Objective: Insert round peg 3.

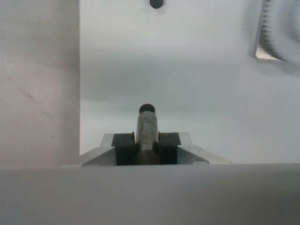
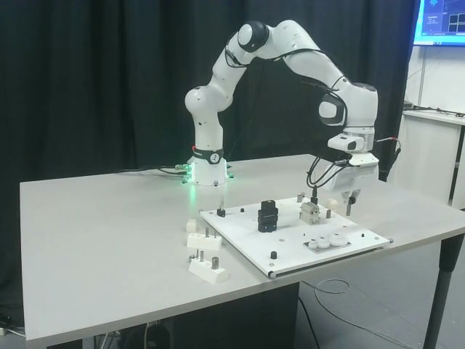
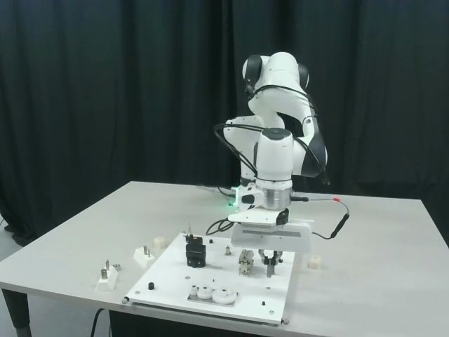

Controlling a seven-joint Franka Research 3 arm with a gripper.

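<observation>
My gripper (image 1: 146, 146) is shut on a slim grey round peg (image 1: 146, 129), held upright between the black pads (image 1: 123, 147). The peg's dark lower end (image 1: 147, 109) hangs over the white board (image 1: 187, 84), near that board's edge with the grey table (image 1: 37, 79). A small black hole (image 1: 156, 3) shows further along the board. In the first room view the gripper (image 2: 349, 198) holds the peg (image 2: 348, 206) just above the board's (image 2: 290, 243) far right part. The second room view shows the gripper (image 3: 269, 261) beside a grey metal block (image 3: 245, 264).
On the board stand a black block (image 2: 267, 217), the metal block (image 2: 310, 211), white gears (image 2: 327, 243) and a few small pins. White peg holders (image 2: 205, 243) (image 2: 209, 267) lie on the table left of the board. A small white piece (image 3: 315, 262) sits off the board's right side.
</observation>
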